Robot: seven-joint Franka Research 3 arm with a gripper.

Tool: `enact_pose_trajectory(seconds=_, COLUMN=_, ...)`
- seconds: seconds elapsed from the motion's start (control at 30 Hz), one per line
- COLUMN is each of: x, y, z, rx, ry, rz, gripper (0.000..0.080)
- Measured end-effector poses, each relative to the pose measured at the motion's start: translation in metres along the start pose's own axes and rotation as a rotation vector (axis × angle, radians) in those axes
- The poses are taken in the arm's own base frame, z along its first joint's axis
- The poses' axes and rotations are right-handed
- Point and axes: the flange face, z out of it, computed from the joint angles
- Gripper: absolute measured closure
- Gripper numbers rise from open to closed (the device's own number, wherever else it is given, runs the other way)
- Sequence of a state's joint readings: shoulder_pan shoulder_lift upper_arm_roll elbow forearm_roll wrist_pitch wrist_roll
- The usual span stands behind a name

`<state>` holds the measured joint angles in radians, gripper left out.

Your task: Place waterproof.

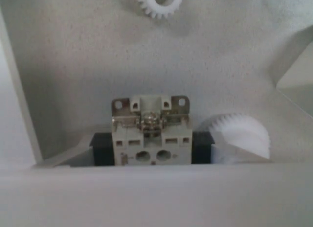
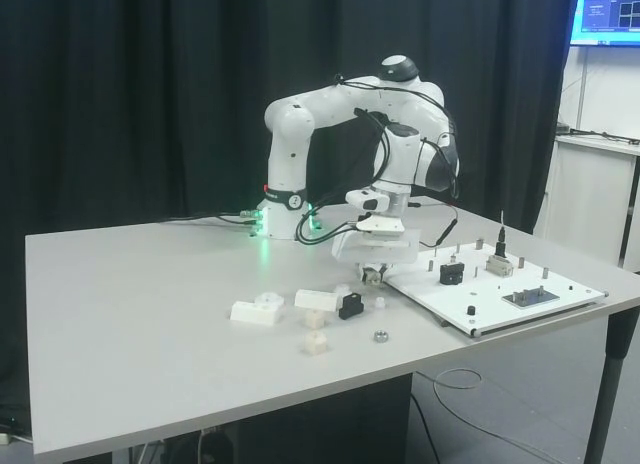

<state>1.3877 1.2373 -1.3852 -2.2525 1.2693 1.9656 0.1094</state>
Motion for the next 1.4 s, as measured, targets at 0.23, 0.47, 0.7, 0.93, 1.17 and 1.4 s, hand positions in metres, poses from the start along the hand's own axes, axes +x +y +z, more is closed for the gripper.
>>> enact_pose_trajectory(seconds=0.23, x=0.0, y=0.0, z=0.0, rx=0.0, ry=0.001, rz=-0.001, gripper=0.049)
enact_pose_trajectory(seconds=0.47, x=0.001, y=0.0, z=0.0, rx=0.001, ry=0.007, rz=0.0, gripper=0.049)
enact_pose_trajectory(seconds=0.7, x=0.003, y=0.001, z=0.0, rx=0.011, ry=0.015, rz=0.008, gripper=0.0073)
enact_pose_trajectory(seconds=0.93, x=0.008, y=0.003, z=-0.003, rx=0.016, ry=0.036, rz=0.023, gripper=0.0017)
enact_pose_trajectory(seconds=1.17, x=0.015, y=0.006, z=-0.014, rx=0.03, ry=0.059, rz=0.063, gripper=0.0006)
enact_pose_trajectory(seconds=1.4, x=0.022, y=0.006, z=-0.032, rx=0.053, ry=0.076, rz=0.073, gripper=0.0003)
